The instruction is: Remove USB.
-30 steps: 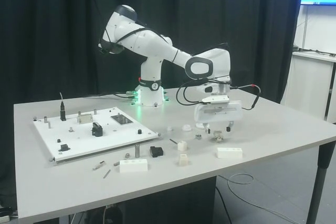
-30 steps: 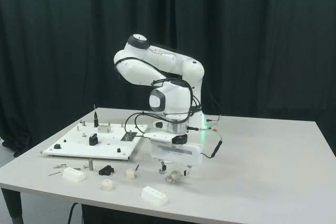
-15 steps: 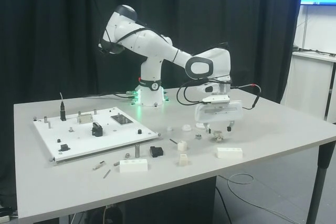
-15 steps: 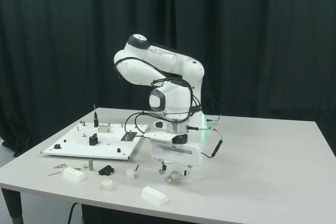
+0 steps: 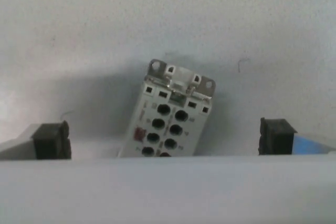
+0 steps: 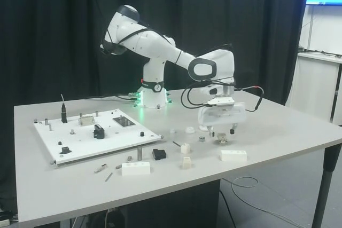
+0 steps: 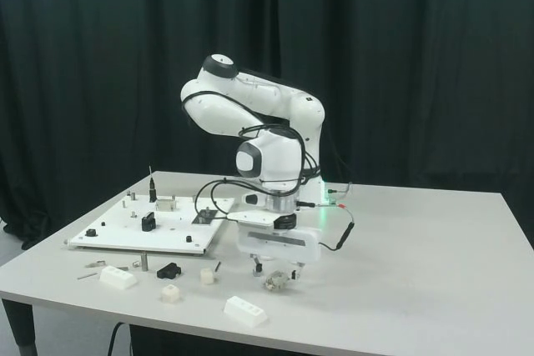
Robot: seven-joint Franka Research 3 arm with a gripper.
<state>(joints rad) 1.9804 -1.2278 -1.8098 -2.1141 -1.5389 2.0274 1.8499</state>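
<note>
- USB part: cannot be told with certainty among the small parts. One possible match is the black plug [image 6: 99,131] standing on the white board [image 6: 80,145], well apart from the gripper. Another is the loose black piece [image 6: 158,154] lying on the grey table [image 6: 278,124] just beside the board's near corner.
- Gripper [image 5: 163,138]: hangs low over the table, away from the board and pointing down. Jaws released, with the two black fingertip pads [image 5: 51,140] spread wide and grasping nothing.
- Connector block [image 5: 170,121]: lies on the table directly beneath the gripper, between the pads and apart from both. White body with two rows of round holes and a metal bracket at one end, tilted relative to the line between the pads.
- Same connector block in the first room view [image 6: 221,140] and the second room view [image 7: 274,283]: just below the fingertips.
- White rectangular block [image 6: 233,155]: on the table near the connector block, toward the front edge.
- Second white block [image 6: 135,168]: nearer the board.
- Arm: white, bent over from its base at the rear of the table.
</note>
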